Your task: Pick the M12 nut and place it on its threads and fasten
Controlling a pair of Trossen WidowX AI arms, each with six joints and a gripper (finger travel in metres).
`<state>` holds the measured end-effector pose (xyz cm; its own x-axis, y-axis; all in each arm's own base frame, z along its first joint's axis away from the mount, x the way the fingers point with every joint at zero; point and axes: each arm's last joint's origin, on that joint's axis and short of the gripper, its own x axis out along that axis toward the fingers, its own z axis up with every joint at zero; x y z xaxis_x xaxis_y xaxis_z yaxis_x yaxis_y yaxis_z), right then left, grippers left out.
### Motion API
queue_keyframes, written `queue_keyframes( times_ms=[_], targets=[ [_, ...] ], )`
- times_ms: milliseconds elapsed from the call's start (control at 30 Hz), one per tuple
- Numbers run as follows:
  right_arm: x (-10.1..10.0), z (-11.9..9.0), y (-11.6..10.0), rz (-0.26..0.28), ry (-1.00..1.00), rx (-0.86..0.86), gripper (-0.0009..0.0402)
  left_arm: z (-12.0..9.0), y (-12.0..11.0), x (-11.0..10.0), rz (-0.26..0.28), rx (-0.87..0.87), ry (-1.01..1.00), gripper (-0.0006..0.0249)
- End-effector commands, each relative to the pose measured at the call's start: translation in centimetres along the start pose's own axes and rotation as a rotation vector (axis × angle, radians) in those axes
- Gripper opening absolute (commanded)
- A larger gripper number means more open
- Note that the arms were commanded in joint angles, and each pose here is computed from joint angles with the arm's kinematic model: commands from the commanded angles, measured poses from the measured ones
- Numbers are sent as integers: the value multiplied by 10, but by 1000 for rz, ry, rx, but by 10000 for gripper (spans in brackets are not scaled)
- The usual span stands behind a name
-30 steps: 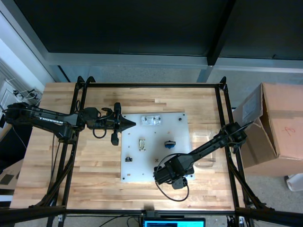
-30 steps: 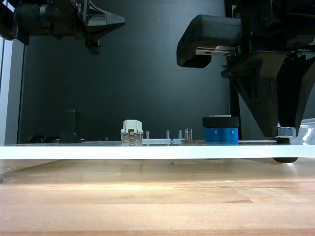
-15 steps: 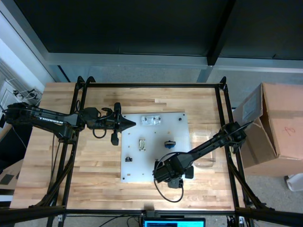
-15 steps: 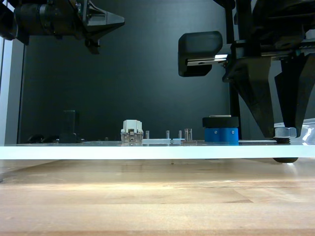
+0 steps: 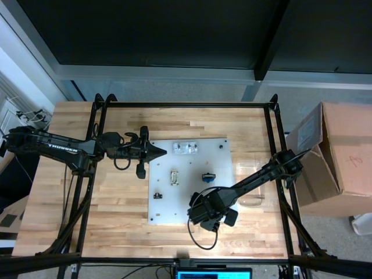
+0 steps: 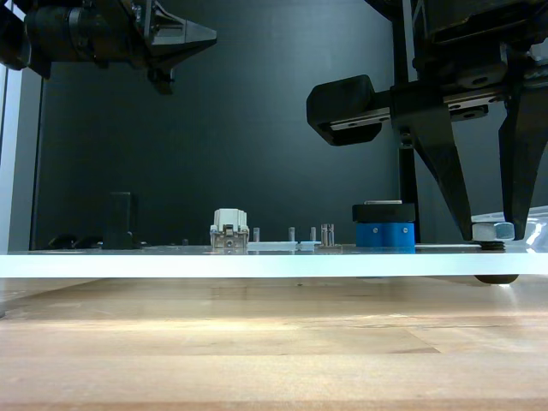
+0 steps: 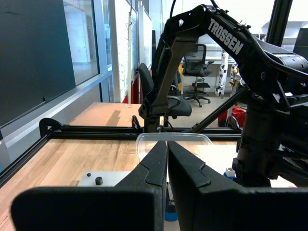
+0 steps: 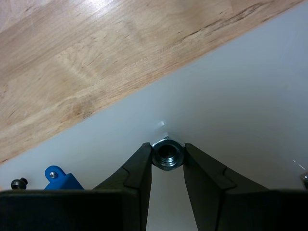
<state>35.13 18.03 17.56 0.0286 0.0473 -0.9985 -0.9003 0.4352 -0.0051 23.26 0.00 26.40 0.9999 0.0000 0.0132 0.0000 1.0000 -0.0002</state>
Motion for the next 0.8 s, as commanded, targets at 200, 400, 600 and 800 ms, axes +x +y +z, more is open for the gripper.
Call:
queue_keyframes(
  times_ms=[200, 400, 600, 800],
  targets=[
    [6, 1, -1, -24, -32, 42, 16, 0, 0, 0, 0, 0, 0, 0],
    [2, -1, 0, -36, -46, 41, 16, 0, 0, 0, 0, 0, 0, 0],
    [2, -5, 3, -33, -44, 45, 16, 0, 0, 0, 0, 0, 0, 0],
    [0, -7, 2, -41, -56, 104, 16, 0, 0, 0, 0, 0, 0, 0]
  ],
)
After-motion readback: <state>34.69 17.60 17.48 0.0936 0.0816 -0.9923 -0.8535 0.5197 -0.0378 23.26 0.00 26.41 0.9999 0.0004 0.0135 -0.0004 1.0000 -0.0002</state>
